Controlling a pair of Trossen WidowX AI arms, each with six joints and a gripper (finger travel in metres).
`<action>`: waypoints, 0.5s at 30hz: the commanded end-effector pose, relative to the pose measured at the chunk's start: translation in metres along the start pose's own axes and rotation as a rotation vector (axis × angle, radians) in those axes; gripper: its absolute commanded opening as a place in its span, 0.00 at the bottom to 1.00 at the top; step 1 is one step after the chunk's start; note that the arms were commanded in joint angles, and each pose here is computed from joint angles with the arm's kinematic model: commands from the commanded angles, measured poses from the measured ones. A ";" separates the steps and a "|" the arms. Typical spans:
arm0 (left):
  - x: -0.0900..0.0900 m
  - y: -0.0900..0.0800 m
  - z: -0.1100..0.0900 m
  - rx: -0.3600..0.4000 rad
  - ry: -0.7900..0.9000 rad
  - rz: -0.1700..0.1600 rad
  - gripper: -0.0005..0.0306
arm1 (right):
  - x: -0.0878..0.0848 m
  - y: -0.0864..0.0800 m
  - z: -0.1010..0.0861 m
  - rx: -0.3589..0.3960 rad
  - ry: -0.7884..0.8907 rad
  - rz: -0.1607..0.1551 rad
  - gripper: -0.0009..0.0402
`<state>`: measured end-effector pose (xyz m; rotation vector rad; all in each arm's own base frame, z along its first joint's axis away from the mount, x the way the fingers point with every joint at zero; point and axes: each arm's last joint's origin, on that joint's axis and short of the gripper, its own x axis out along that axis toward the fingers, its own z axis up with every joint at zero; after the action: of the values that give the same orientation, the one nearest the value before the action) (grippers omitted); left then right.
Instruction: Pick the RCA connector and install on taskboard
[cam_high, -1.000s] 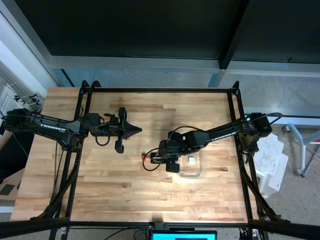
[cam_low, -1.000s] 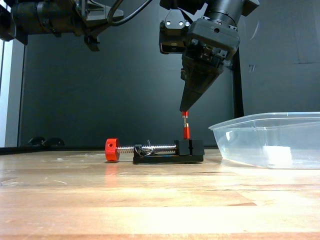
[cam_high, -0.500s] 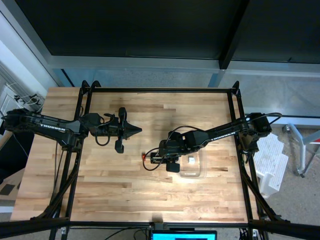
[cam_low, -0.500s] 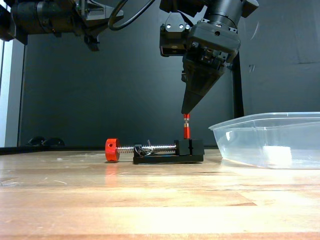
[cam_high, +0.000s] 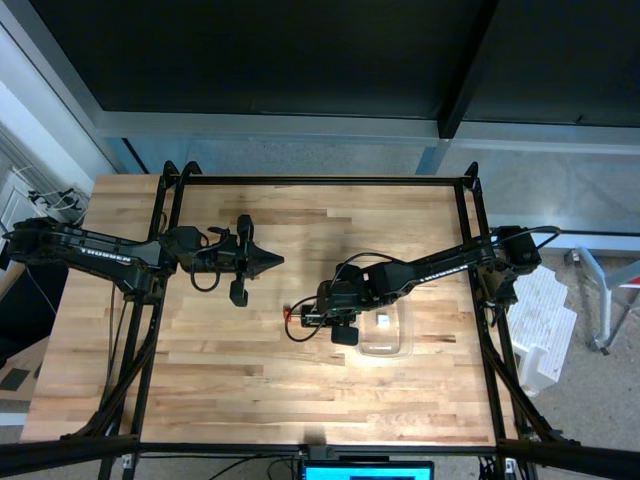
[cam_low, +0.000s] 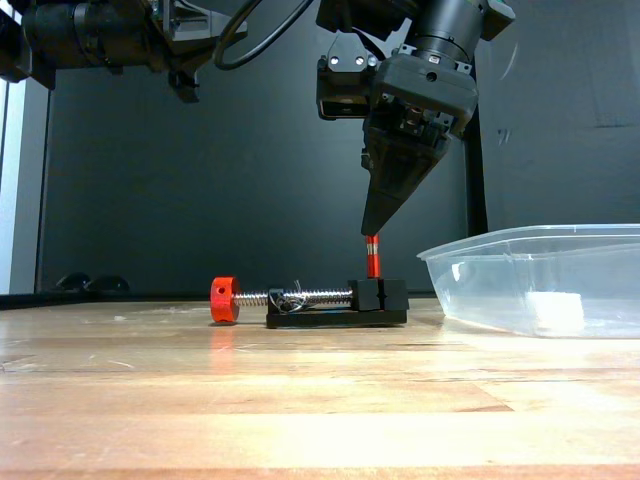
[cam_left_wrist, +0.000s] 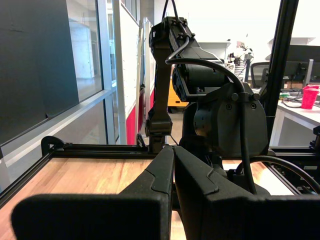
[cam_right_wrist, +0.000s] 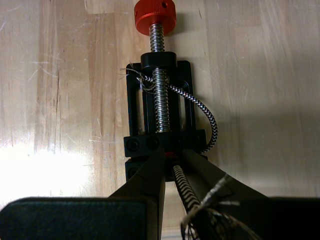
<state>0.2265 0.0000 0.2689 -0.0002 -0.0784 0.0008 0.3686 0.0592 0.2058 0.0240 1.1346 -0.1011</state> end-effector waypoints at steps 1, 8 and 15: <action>0.000 0.000 0.000 0.000 0.000 0.000 0.02 | 0.003 0.000 -0.003 0.000 0.004 -0.003 0.02; 0.000 0.000 0.000 0.000 0.000 0.000 0.02 | 0.009 -0.001 -0.008 0.000 0.006 -0.004 0.02; 0.000 0.000 0.000 0.000 0.000 0.000 0.02 | 0.009 -0.001 -0.008 0.001 0.004 -0.003 0.02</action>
<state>0.2265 0.0000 0.2690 -0.0002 -0.0784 0.0008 0.3661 0.0580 0.1962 0.0260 1.1290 -0.1025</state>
